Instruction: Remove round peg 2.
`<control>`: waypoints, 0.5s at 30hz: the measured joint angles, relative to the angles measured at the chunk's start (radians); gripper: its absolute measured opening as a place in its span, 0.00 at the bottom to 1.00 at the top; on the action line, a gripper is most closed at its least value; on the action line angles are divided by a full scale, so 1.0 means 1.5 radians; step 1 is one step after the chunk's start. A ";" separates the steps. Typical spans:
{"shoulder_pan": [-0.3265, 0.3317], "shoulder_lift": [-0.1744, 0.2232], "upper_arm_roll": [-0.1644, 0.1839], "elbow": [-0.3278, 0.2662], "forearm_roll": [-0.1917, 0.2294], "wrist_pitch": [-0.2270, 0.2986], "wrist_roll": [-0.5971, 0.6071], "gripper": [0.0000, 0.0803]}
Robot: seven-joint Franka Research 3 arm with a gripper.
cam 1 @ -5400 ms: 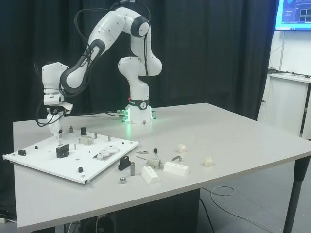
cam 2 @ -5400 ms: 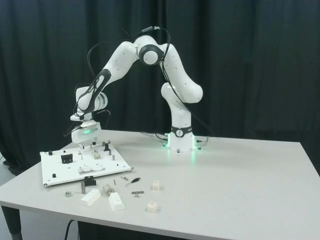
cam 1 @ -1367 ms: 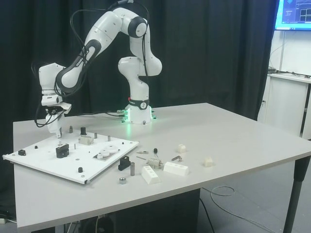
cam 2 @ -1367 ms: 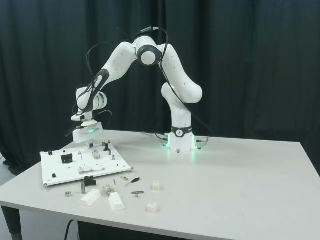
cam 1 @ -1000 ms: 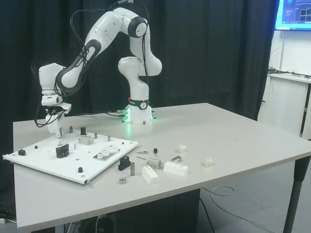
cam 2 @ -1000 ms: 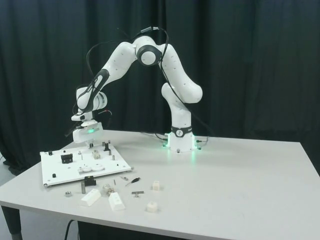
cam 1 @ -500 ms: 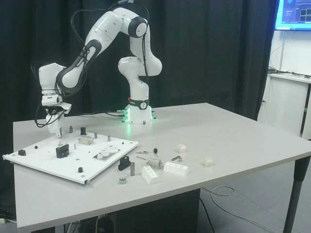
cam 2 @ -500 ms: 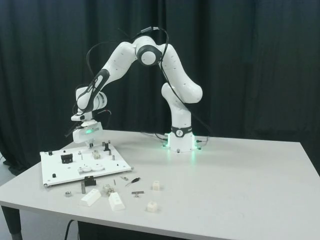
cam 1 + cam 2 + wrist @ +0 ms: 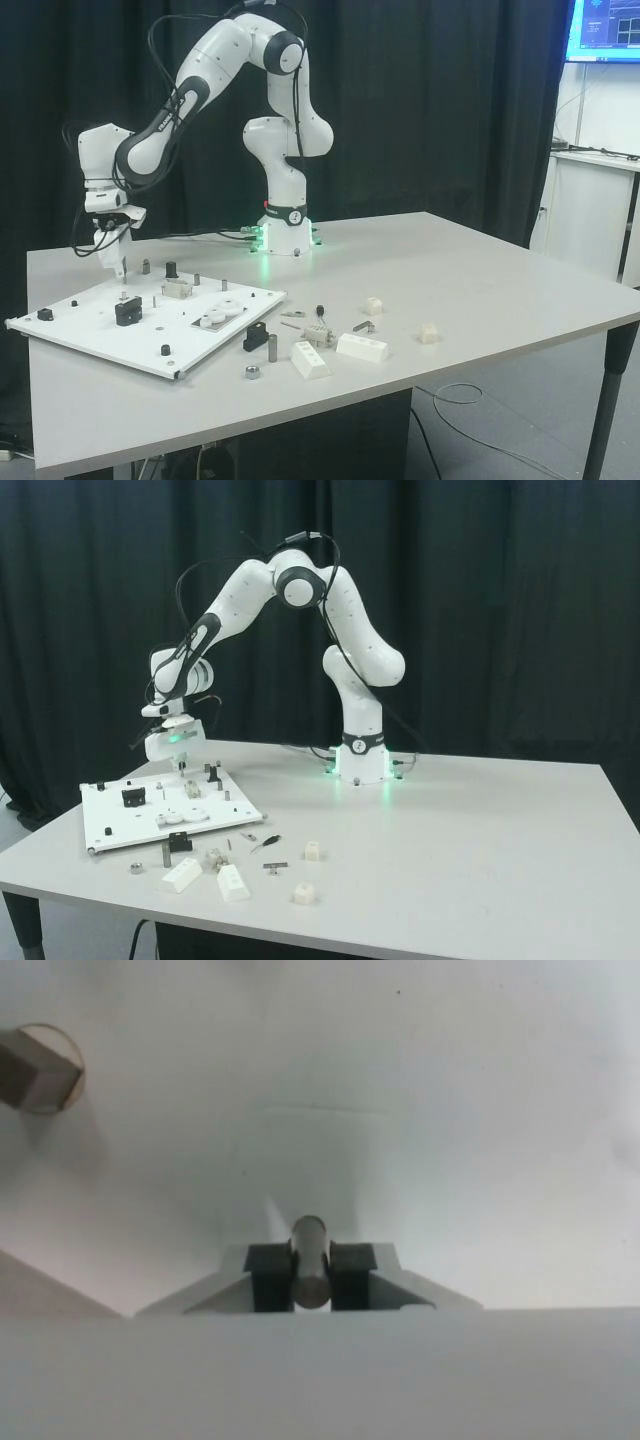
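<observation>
With the small grey round metal peg (image 9: 309,1262) pinched upright between the closed end effector (image 9: 119,266) fingers, clear above the white assembly board (image 9: 150,320), carry it level off to the grey bench (image 9: 480,270) before releasing.

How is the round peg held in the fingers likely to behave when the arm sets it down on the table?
The round peg looks like a smooth, stiff cylinder, so laid on its side it would probably roll. Stood on end, it seems slender enough to tip easily. The black fingers grip only its curved sides, so it might slip.
</observation>
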 joint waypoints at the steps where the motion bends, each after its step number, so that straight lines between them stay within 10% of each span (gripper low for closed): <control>1: 0.000 -0.003 -0.001 0.000 -0.002 -0.001 0.000 0.09; 15: 0.001 -0.052 -0.010 0.000 -0.030 -0.016 0.019 0.09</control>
